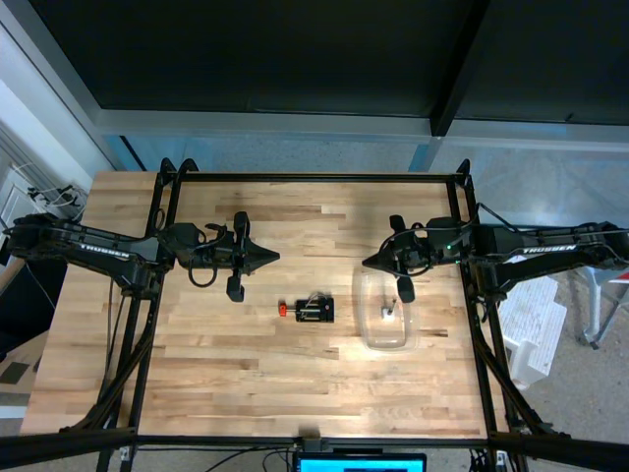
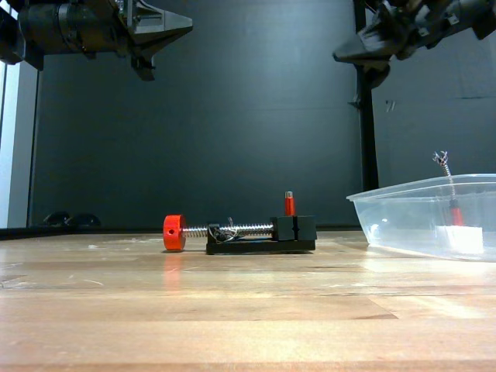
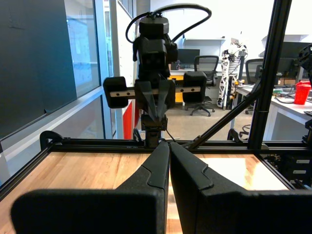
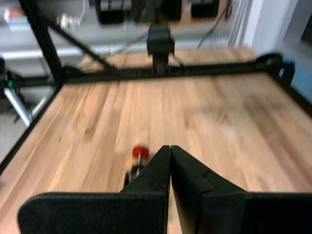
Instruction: Pick the RCA connector and install on taskboard
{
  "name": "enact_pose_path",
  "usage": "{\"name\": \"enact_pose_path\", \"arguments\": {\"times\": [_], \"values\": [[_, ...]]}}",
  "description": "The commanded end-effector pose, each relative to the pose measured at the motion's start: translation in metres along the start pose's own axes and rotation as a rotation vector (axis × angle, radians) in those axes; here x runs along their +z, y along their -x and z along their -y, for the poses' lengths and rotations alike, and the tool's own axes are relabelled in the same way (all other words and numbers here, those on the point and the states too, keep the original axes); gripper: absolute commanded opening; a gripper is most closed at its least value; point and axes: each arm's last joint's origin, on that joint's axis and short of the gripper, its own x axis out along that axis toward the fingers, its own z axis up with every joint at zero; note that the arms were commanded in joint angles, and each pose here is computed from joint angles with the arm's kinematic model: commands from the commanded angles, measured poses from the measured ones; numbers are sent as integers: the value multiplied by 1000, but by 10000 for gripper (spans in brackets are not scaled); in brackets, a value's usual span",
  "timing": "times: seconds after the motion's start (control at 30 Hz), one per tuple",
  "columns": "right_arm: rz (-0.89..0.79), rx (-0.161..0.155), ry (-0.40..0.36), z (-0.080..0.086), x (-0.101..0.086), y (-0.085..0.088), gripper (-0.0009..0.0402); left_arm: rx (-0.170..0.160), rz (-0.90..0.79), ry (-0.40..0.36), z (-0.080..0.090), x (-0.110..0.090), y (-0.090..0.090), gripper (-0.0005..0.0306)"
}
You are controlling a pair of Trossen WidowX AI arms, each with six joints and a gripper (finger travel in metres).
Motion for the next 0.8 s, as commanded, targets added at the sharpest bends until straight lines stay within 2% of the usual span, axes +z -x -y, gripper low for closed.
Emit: {"name": "enact_pose_path", "arguments": {"times": [0.03, 0.27, 0.43, 0.53, 0.73, 0.8], "values": [[-95, 3, 4, -4, -1, 4, 0, 0, 0, 0, 0, 0, 0, 0], [-287, -18, 28, -13, -3, 16, 0, 0, 0, 0, 0, 0, 0, 0], [-387, -1, 25, -20, -4, 25, 0, 0, 0, 0, 0, 0, 0, 0], [-451, -12, 29, -23, -5, 30, 0, 0, 0, 0, 0, 0, 0, 0], [-559, 6, 16, -32, -13, 38, 0, 0, 0, 0, 0, 0, 0, 0], [-591, -3, 23, -35, -16, 40, 0, 0, 0, 0, 0, 0, 0, 0]]}}
